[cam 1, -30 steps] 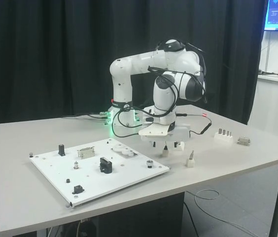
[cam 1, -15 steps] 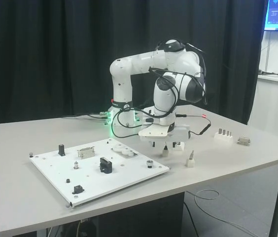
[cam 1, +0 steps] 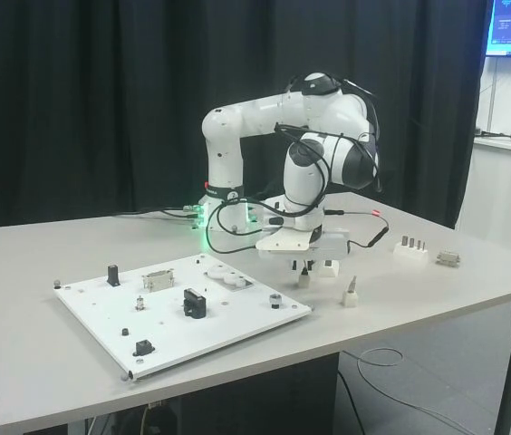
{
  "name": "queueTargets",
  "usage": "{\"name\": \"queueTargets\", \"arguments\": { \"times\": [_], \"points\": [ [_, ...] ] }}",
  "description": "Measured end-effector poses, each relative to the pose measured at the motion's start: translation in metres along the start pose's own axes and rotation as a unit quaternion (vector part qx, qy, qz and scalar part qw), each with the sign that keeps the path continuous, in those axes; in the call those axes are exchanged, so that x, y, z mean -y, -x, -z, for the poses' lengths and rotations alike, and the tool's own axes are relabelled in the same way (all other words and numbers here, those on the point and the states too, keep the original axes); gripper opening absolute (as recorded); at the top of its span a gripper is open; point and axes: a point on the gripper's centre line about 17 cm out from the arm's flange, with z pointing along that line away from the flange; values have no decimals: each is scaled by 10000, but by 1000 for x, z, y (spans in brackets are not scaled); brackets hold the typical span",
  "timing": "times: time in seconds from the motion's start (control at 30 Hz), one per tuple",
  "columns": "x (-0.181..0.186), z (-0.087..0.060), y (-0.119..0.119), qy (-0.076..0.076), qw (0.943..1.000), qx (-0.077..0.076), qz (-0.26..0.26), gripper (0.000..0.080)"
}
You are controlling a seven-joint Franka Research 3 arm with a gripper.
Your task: Pick USB.
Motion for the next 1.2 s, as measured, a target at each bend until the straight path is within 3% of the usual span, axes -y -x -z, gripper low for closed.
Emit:
{"name": "queueTargets", "arguments": {
  "times": [0.27,0.3,0.7,1.2],
  "points": [
    [7,-4,2,-70,10000,47,28,324],
    [8,-4,3,-84,9999,51,31,34],
    [19,-1,4,-174,9998,26,107,26],
    [22,31,18,-193,9997,-33,111,26]
  ]
}}
